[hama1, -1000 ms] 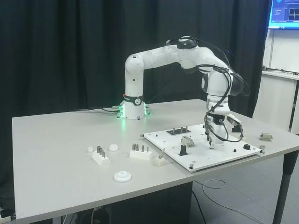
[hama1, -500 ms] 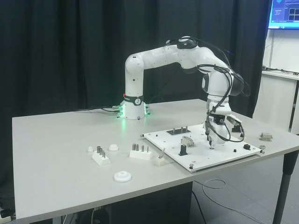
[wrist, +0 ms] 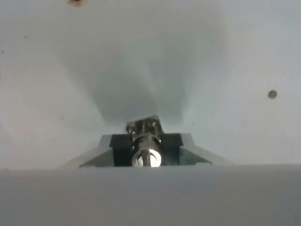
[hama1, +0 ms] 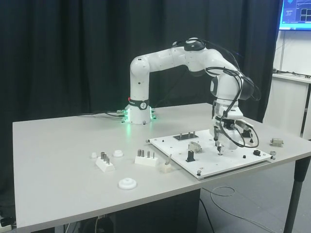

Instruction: Insert BNC.

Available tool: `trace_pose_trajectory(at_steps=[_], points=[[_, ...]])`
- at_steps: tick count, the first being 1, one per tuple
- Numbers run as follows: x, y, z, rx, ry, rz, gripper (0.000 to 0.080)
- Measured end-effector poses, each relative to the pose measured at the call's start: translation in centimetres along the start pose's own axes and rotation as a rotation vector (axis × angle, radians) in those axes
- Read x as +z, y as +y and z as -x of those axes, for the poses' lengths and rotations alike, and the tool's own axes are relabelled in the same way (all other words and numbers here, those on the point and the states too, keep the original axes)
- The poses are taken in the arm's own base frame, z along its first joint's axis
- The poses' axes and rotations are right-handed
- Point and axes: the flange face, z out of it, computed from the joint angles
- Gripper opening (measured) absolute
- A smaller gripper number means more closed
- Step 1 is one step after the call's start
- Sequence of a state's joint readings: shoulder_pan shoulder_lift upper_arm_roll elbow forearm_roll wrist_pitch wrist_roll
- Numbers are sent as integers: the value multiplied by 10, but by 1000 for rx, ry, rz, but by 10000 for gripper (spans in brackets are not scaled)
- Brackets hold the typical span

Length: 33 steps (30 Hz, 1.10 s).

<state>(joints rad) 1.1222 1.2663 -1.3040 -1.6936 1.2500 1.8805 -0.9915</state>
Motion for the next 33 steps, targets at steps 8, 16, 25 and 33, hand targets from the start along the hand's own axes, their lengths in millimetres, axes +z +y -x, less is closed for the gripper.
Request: trace_pose_trajectory(at_steps=[8, 16, 25, 33], points=[[0, 0, 0, -40, 0, 0, 122], [0, 0, 0, -98, 0, 0, 122], [0, 0, 0, -202, 0, 1, 122], [0, 0, 0, -315, 0, 1, 122]])
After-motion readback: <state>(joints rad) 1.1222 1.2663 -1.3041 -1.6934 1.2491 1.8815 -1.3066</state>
